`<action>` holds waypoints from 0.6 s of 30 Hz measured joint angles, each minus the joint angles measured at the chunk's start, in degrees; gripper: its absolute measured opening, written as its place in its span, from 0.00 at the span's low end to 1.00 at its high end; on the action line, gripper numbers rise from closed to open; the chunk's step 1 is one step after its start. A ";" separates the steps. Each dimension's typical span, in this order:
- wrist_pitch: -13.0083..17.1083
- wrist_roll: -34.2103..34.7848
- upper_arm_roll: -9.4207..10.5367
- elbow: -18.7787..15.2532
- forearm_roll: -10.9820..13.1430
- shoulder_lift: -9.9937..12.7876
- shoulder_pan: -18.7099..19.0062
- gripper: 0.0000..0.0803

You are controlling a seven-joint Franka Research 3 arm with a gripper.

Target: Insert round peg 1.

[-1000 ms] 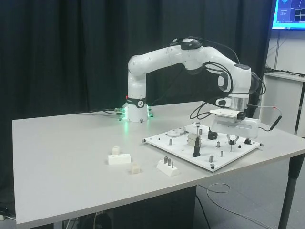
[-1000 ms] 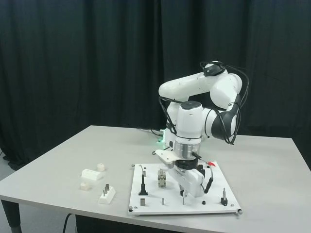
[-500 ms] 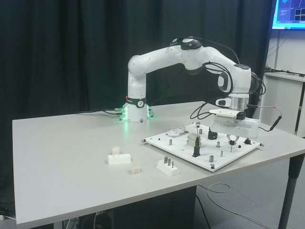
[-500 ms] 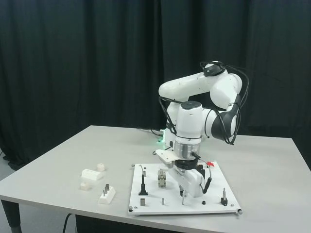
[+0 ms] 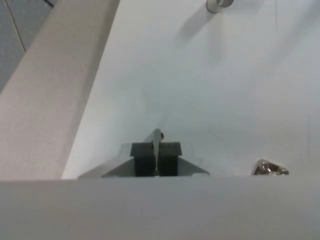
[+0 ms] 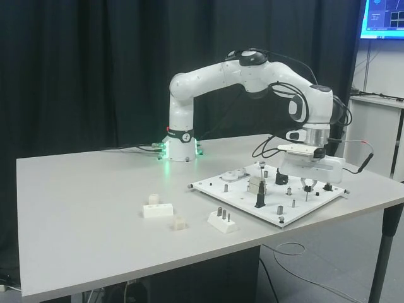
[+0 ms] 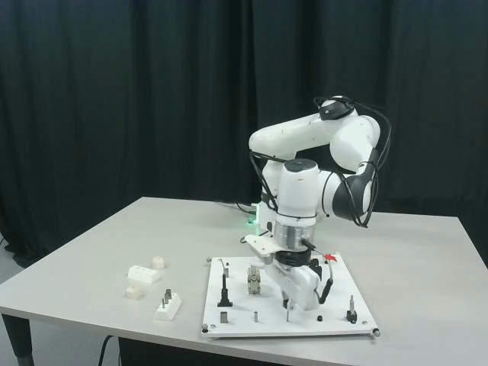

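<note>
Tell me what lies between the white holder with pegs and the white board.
Only bare grey table between holder and board, seen in the first room view.

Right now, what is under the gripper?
Under the gripper, shut on a thin peg, lies the white board. Whether a hole sits beneath the peg is hidden.

We list: white Franka arm (image 7: 320,164), gripper (image 7: 289,303) low over the white assembly board (image 7: 335,324) on the grey table (image 7: 427,259); three small white blocks (image 7: 149,286) lie beside the board.
</note>
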 joint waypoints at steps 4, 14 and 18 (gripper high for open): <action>-0.02 0.00 0.00 -0.02 0.00 0.00 0.04 0.02; -0.23 0.00 -0.01 -0.07 0.00 0.05 0.07 0.02; -0.68 0.00 -0.03 -0.09 0.00 0.09 0.09 0.02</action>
